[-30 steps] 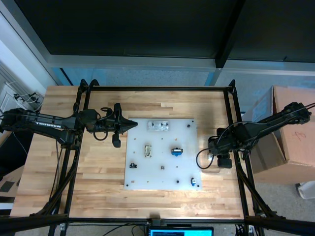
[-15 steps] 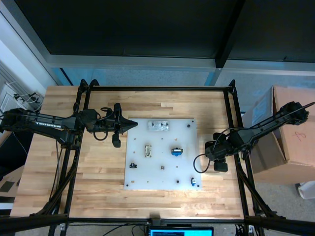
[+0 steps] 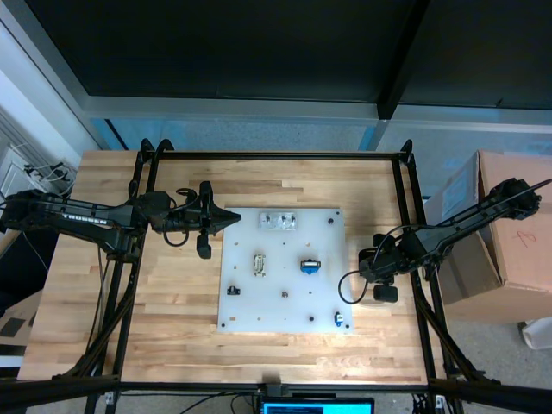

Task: Pick the RJ45 connector and install on the taskboard

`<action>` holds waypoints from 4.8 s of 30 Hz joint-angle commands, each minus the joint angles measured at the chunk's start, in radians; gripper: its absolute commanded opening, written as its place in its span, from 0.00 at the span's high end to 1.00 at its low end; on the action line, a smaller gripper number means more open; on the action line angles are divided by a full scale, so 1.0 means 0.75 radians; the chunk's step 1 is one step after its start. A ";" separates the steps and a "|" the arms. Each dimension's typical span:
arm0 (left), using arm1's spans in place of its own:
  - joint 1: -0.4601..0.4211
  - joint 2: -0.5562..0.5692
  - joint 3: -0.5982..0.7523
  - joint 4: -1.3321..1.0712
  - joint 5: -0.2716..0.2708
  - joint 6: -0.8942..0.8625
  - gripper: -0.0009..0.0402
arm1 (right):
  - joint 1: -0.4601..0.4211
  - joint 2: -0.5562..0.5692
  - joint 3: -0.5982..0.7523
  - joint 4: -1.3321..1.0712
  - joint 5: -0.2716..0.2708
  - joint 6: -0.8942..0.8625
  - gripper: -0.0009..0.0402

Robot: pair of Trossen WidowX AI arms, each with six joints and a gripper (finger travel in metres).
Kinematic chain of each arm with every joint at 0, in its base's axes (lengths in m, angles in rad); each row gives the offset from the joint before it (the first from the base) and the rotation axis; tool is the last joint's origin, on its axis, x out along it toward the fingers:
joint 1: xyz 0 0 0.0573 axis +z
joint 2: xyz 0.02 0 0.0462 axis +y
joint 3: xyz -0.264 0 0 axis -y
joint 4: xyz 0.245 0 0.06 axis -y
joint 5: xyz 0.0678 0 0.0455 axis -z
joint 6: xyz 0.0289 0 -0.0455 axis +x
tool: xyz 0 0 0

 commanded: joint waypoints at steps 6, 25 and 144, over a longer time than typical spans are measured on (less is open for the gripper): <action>0.001 0.000 0.000 0.001 0.000 0.001 0.98 | 0.001 -0.003 0.006 0.001 -0.001 -0.004 0.97; 0.001 0.000 0.000 0.001 0.000 0.000 0.98 | 0.001 -0.030 0.308 -0.299 0.000 -0.018 0.98; 0.001 0.000 0.000 0.001 0.000 0.000 0.98 | 0.291 0.768 0.813 -0.052 0.054 0.104 0.98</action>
